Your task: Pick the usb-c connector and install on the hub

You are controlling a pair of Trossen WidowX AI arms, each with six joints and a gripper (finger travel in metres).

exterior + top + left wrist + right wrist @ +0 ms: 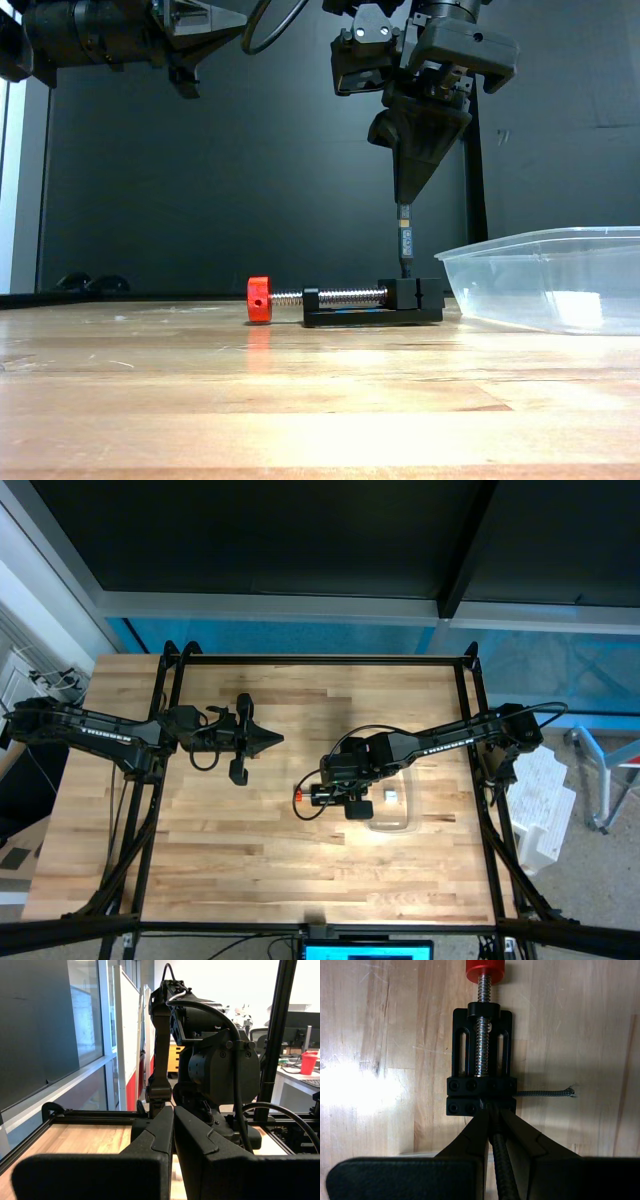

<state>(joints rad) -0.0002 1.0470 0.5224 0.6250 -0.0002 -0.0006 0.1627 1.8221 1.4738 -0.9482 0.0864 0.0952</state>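
Right gripper (403, 196) clamped on connector (404, 240), upright, tip at hub (372, 301) directly below. Left gripper (270, 739) parked well apart, fingers together.

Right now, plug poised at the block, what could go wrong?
The right gripper, shut on the slim dark usb-c connector, holds it upright at the small black red-knobbed hub: slight misalignment could jam or bend it. Pressing might slide the hub against the clear plastic tray. The left gripper hangs shut, parked at left.

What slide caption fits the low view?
Right claw holds the usb-c connector upright at the hub beside a clear tray; left claw parked aloft.
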